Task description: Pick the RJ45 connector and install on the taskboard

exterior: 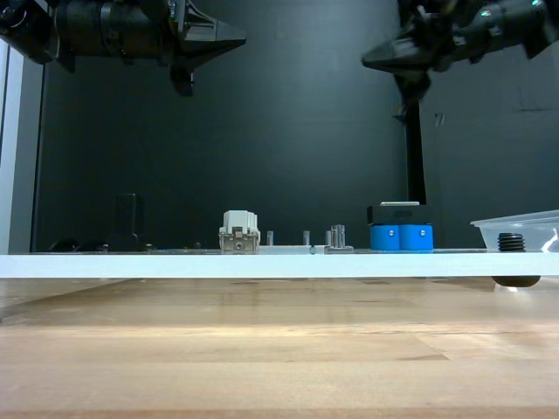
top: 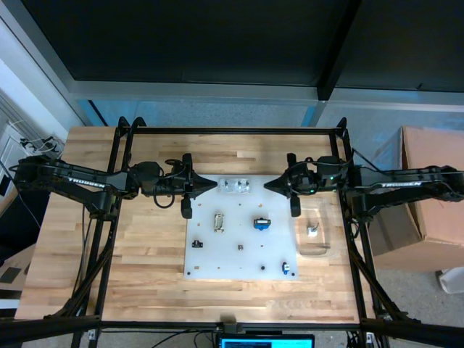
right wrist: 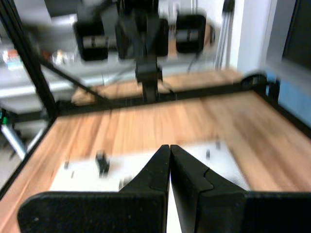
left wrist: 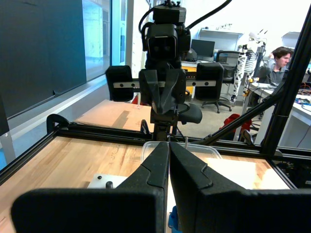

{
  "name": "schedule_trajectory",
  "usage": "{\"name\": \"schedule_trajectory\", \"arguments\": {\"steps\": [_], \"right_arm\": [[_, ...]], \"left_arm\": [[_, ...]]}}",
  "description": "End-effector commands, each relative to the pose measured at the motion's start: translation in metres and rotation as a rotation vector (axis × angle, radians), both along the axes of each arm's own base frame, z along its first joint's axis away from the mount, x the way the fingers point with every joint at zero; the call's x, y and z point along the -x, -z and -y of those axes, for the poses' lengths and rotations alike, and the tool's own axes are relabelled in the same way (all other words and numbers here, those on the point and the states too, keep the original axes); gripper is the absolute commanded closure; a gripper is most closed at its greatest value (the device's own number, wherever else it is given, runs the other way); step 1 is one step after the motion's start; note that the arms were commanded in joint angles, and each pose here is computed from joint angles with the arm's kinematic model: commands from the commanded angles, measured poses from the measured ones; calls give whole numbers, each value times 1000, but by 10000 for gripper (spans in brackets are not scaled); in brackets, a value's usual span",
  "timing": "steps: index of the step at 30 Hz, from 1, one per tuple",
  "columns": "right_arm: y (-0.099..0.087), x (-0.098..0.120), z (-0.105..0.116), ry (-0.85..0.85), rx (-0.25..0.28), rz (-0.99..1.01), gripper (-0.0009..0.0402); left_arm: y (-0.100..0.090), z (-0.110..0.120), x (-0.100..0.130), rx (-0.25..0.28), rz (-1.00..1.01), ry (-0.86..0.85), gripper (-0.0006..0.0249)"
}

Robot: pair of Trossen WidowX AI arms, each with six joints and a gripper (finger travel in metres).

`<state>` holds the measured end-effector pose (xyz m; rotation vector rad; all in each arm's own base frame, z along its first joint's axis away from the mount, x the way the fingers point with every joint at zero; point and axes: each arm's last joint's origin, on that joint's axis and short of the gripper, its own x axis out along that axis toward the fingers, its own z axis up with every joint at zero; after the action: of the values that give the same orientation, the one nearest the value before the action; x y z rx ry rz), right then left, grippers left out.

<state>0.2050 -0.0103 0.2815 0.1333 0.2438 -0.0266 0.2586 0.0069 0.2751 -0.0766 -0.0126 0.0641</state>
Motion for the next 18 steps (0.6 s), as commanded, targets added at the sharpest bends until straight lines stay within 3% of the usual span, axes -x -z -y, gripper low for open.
{"name": "schedule_trajectory", "arguments": {"steps": [1, 10, 18], "right_arm": [[0, 18, -5, -17, -7, -111, 394], [5, 65, -17, -16, -60, -335, 394], [-4, 87, -28, -31, -17, -545, 394]], "left_arm": [[0, 0, 0, 0, 0, 0, 243], [0, 0, 0, 0, 0, 0, 243], [0, 0, 0, 0, 0, 0, 243]]}}
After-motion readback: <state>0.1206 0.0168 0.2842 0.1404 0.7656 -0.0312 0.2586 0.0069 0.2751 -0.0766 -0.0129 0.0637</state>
